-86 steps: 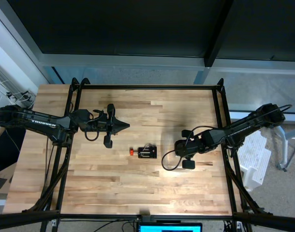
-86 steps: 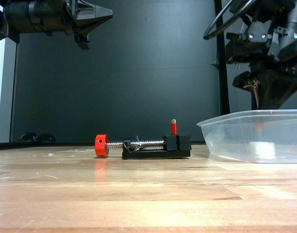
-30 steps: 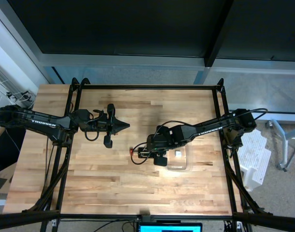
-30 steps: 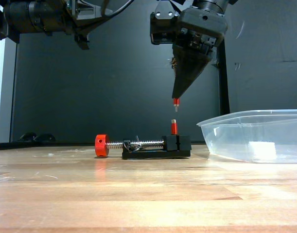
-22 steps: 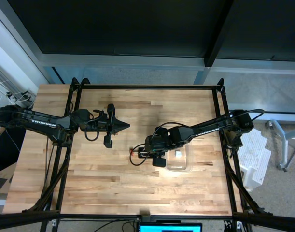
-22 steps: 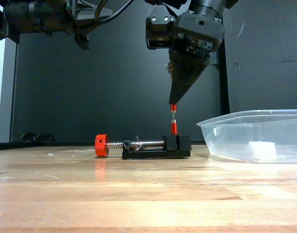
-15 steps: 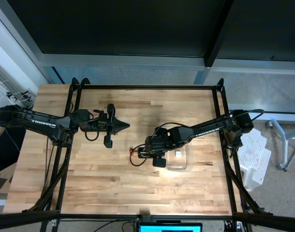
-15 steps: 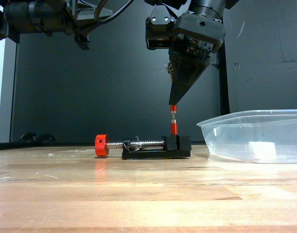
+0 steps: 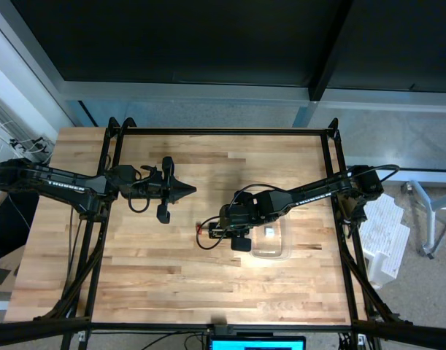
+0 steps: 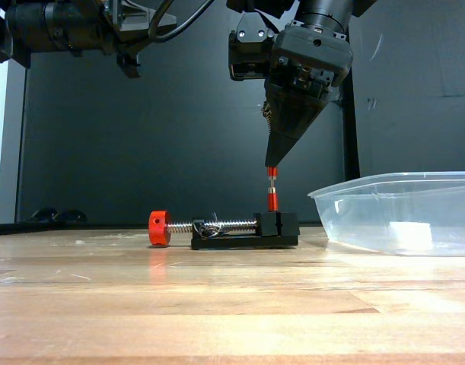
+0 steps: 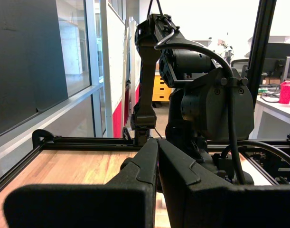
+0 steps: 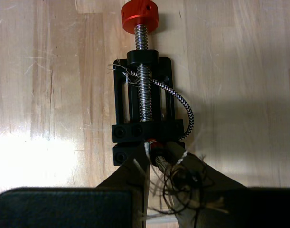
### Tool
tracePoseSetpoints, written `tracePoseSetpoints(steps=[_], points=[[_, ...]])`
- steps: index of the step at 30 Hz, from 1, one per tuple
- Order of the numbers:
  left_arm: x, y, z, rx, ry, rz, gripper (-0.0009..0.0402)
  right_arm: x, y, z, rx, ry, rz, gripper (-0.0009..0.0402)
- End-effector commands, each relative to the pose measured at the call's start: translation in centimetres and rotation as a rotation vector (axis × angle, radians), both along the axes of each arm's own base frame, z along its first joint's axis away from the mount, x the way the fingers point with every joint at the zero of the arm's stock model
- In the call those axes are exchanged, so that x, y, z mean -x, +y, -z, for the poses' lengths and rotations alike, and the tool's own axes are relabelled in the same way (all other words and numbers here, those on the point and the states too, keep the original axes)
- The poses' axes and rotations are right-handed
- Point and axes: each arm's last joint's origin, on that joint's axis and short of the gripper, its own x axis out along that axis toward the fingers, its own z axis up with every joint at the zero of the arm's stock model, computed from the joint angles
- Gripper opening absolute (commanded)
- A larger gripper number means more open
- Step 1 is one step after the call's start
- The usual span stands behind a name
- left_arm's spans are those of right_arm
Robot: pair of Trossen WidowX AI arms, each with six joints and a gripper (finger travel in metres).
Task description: Pick the RCA connector and install on taskboard
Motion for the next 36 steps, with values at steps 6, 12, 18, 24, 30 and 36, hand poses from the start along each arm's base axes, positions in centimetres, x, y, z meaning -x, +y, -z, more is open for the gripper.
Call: tracePoseSetpoints(steps=[6,12,18,24,30,36], points=[[0.0,0.0,0.0,0.0,0.0,0.0,0.0,0.0,0.0,0.1,0.0,-0.003,-0.001,0.0],[0.0,0.0,0.0,0.0,0.0,0.0,0.0,0.0,0.0,0.1,0.0,-0.004,0.0,0.0],[0.0,0.0,0.0,0.0,0.0,0.0,0.0,0.0,0.0,0.1,0.0,-0.004,0.0,0.0],[0.0,0.0,0.0,0.0,-0.001,0.0,0.0,0.1,0.0,0.5,-0.001,-0.003,0.0,0.0],[0.0,0.0,0.0,0.0,0.0,0.0,0.0,0.2,0.0,1.1,-0.001,-0.009,0.0,0.0],[0.0,0.0,0.0,0.0,-0.001,0.0,0.0,0.2,0.0,1.7,-0.002,-0.018,0.0,0.0]])
